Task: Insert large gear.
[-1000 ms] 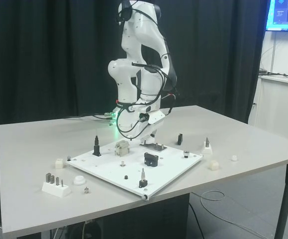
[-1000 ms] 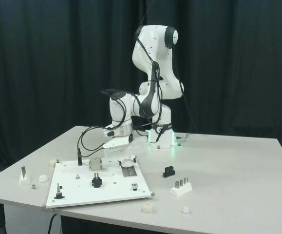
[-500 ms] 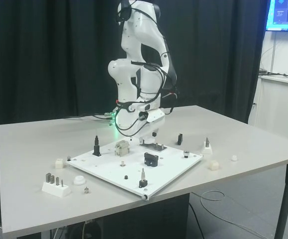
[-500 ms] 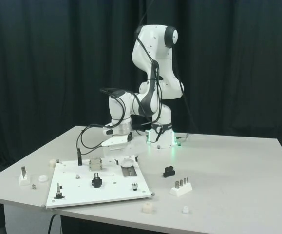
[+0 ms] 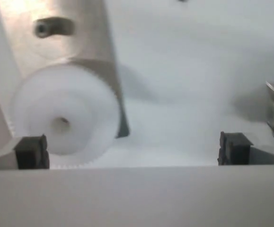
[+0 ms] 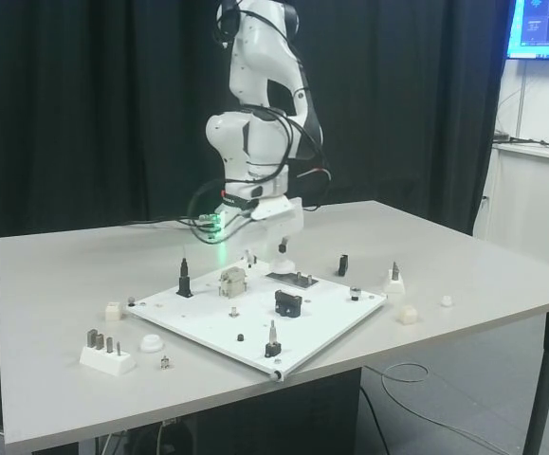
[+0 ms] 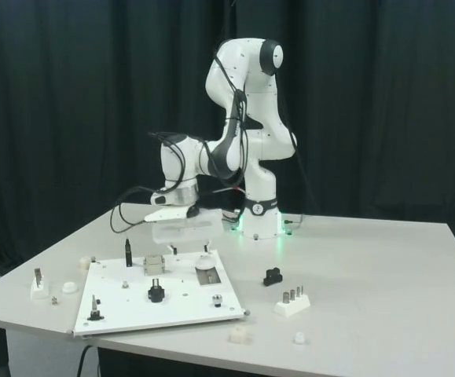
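Note:
The large white gear [image 5: 63, 118] sits on a grey metal plate [image 5: 75, 42] with a pin showing in its centre hole. That plate is fixed at the back of the white board [image 6: 321, 318]. My gripper [image 5: 133, 149] hangs open above the board, and one black fingertip [image 5: 31, 151] overlaps the gear's rim in the wrist view. Nothing lies between the fingers. In the room views the gripper [image 6: 266, 248] [image 7: 188, 250] is lifted off the board, with the gear [image 6: 282, 263] [image 7: 206, 260] below and beside it.
On the board stand a black post [image 6: 184, 275], a grey block [image 6: 231, 282], a black part [image 6: 286, 303] and a front peg [image 6: 272, 339]. On the table lie a white peg stand [image 6: 106, 351], a small white gear [image 6: 151, 343], a black piece [image 7: 272, 276] and another peg stand [image 7: 291, 302].
The gripper has risen from the gear's place on the plate and shifted sideways along the board's back edge. The gear stayed on the plate.

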`<control>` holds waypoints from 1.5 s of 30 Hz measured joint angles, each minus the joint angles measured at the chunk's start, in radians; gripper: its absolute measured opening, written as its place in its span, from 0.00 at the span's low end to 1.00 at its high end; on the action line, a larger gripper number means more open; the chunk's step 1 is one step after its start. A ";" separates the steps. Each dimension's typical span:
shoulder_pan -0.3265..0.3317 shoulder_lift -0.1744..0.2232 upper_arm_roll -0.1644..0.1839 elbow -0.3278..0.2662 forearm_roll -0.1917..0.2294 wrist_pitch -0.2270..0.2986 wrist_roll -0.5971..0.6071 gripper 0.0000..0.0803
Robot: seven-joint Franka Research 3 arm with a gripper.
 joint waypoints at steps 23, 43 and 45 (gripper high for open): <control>0.003 -0.028 -0.035 -0.002 0.001 -0.034 0.251 1.00; 0.025 -0.011 -0.034 -0.013 0.001 -0.034 0.288 1.00; 0.027 -0.008 -0.034 -0.013 0.001 -0.034 0.297 1.00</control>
